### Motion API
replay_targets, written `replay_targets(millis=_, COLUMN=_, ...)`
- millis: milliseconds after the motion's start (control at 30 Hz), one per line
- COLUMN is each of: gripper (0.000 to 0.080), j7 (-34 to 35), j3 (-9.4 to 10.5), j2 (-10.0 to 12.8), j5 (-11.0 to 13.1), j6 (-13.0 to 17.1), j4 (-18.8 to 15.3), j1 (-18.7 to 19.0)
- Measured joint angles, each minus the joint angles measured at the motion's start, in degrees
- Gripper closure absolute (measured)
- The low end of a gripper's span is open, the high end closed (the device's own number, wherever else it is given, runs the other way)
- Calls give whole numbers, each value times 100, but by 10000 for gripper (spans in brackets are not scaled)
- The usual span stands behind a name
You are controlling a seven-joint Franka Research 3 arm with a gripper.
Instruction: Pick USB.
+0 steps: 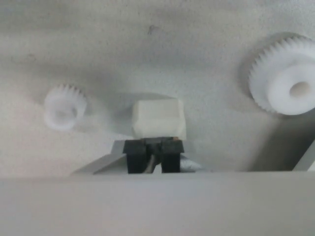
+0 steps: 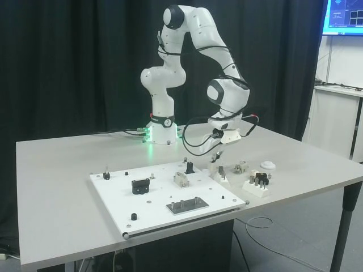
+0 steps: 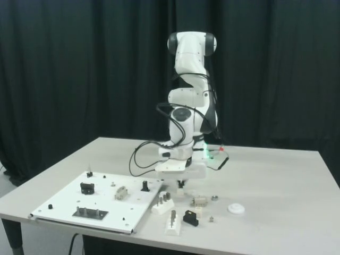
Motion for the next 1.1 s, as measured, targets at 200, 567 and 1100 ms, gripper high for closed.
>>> replay_targets(millis=200, gripper=744, j7=0, j3=-24, j2=-59, j5=-28, j6=-68, j4=2, j1=0)
replay_targets(millis=567, gripper=751, j7=0, j3=-49, j2=-312, j5=-56, j6=-312, j4=80, j1=0)
replay_targets(millis=1100, gripper=752, j7=0, j3=-49, j2=-451, j5=-57, j6=-579, j4=272, j1=0)
